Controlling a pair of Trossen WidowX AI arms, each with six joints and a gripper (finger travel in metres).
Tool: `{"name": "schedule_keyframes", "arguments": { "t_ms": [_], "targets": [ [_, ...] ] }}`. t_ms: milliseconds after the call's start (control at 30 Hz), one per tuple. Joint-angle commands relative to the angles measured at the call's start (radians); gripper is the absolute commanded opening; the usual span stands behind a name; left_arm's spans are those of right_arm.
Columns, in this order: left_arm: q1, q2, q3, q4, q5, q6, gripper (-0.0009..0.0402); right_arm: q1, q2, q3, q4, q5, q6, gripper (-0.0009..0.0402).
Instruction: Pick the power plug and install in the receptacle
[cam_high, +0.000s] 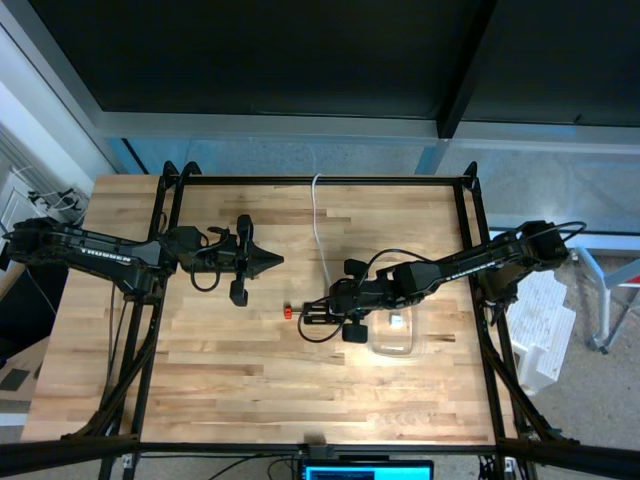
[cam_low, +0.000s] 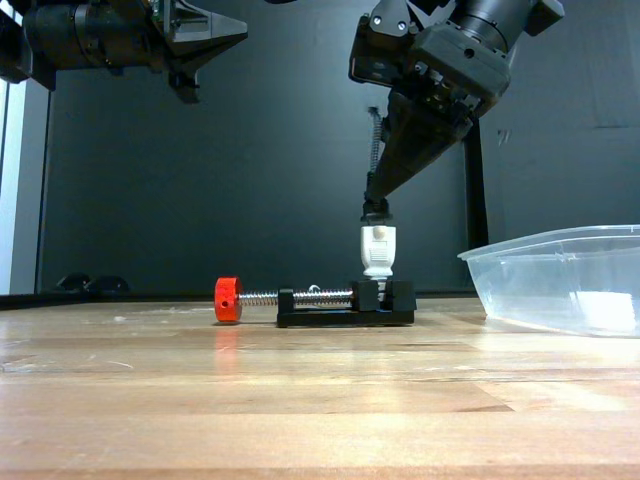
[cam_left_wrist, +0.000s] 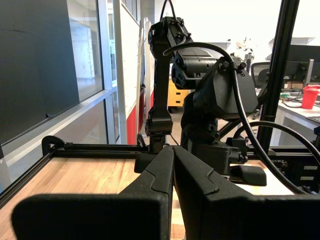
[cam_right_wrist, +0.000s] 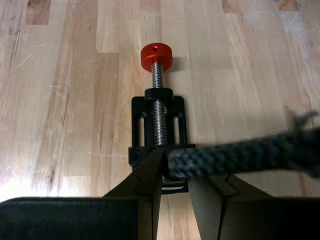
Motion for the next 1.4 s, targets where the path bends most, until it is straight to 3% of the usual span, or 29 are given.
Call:
{"name": "schedule_keyframes", "arguments": {
  "t_ms": [33,200,833,1400],
  "targets": [
    [0.0,0.0,0.0,0.0,0.0,0.0,0.0,0.0,0.024,-0.01,-0.018,-0.005,-0.003,0.002],
    [0.0,0.0,0.0,0.0,0.0,0.0,0.0,0.0,0.053,-0.01,-0.002,-0.025,-0.002,0.002],
    [0.0,0.0,0.0,0.0,0.0,0.0,0.0,-0.002,0.018,-0.009,-0.008,-0.023,-0.002,0.0022],
    [0.0,0.0,0.0,0.0,0.0,0.0,0.0,-0.01,0.01,0.051,-0.038,-0.023,-0.015,0.0061]
  ]
}}
